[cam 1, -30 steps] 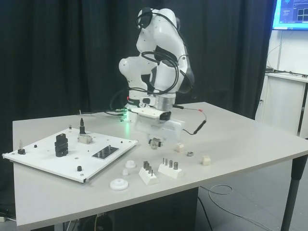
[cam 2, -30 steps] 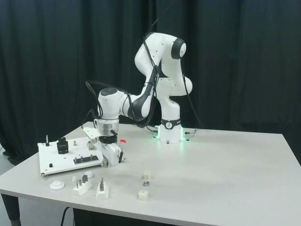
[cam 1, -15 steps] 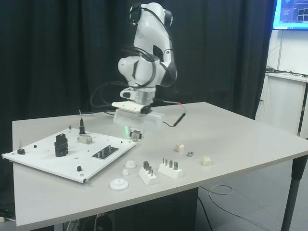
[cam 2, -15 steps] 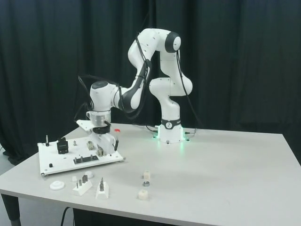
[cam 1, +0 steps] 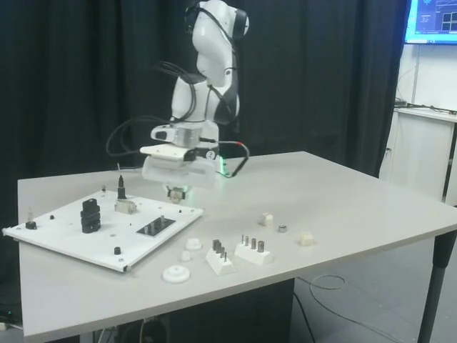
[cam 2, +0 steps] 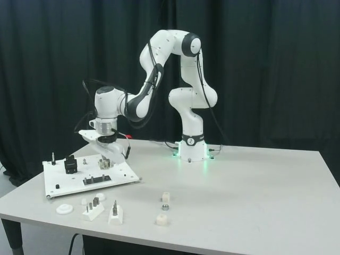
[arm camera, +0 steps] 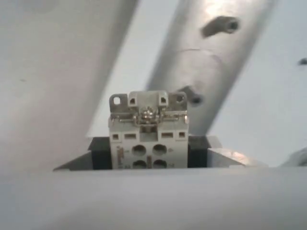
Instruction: Insert waterproof.
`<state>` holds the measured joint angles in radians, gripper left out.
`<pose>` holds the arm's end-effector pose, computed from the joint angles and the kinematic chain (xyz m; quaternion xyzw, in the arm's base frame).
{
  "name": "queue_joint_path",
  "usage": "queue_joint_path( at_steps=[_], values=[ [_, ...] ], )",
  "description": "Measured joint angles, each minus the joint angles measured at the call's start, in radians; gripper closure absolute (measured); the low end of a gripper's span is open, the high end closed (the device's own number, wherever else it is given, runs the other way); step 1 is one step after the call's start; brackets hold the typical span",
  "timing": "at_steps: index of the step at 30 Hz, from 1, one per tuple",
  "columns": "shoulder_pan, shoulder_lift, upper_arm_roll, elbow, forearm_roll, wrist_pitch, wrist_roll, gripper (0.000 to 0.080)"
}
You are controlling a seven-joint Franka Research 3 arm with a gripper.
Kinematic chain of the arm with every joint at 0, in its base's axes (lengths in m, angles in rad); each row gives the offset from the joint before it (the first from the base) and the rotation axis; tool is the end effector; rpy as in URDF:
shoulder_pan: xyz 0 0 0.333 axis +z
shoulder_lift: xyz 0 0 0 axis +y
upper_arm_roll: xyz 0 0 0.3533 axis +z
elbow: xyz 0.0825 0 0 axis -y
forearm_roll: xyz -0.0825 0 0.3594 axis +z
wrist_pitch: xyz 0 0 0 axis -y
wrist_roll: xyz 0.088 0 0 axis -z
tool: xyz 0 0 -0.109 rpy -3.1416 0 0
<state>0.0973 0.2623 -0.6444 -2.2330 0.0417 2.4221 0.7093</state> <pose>0.4606 -0.2709 0.3276 0.8024 -0.5932 -0.0041 0.0652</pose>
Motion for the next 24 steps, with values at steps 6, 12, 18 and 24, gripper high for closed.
queue_joint_path(
  at_steps=[6, 12, 18, 24],
  values=[
    [-0.001, -0.007, -0.056, -0.020, 0.005, 0.012, -0.153, 0.0488],
    [-0.008, -0.017, -0.104, -0.036, 0.016, 0.012, -0.298, 0.0488],
    [-0.025, -0.032, -0.135, -0.051, 0.029, 0.010, -0.501, 0.0488],
    [-0.043, -0.042, -0.160, -0.064, 0.052, 0.009, -0.695, 0.0488]
  ],
)
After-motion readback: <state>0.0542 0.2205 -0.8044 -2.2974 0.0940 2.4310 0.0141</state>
